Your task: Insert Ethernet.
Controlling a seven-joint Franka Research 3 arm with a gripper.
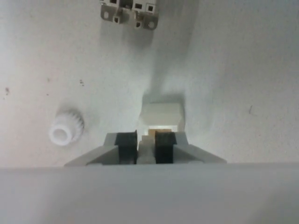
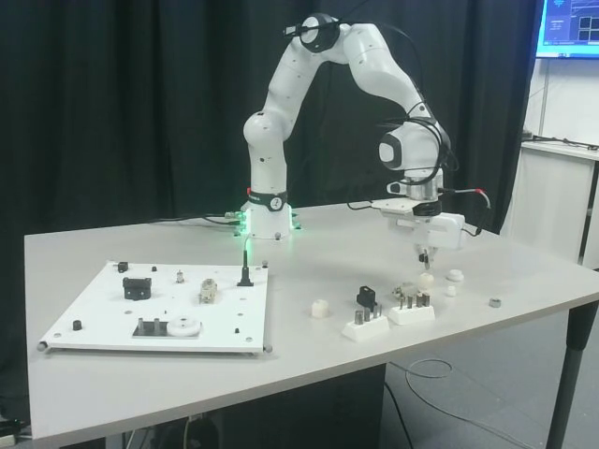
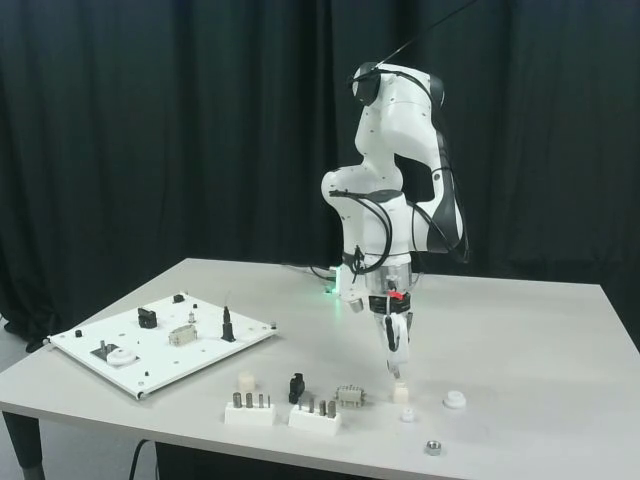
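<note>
One small white Ethernet plug (image 1: 161, 116), at the tip of the gripper (image 1: 145, 141), low over the grey table (image 2: 309, 253): right of centre in the first room view, lower right of centre in the second. Narrowly set black pads (image 1: 126, 141), closed on the plug's pale rear part, with most of the body standing clear beyond the tips. Cannot tell whether lifted or touching the table.

Judged light and stiff: hard plastic, smooth, so likely to slip or twist under a loose pinch. Probably fragile at the latch tab and contacts, neither clearly visible. Best taken across the two flat side faces near the rear, as appears done now, leaving the nose free for the socket.

Long axis seemingly in line with the fingers, nose pointing away from them, down toward the table. Hard to confirm from the room views, too small there.

Nearby: a white gear (image 1: 65, 128) beside the plug, and a metal connector (image 1: 128, 11) farther off. Well apart, at lower left of the first room view, the white board (image 2: 94, 318), presumably the socket's home.
</note>
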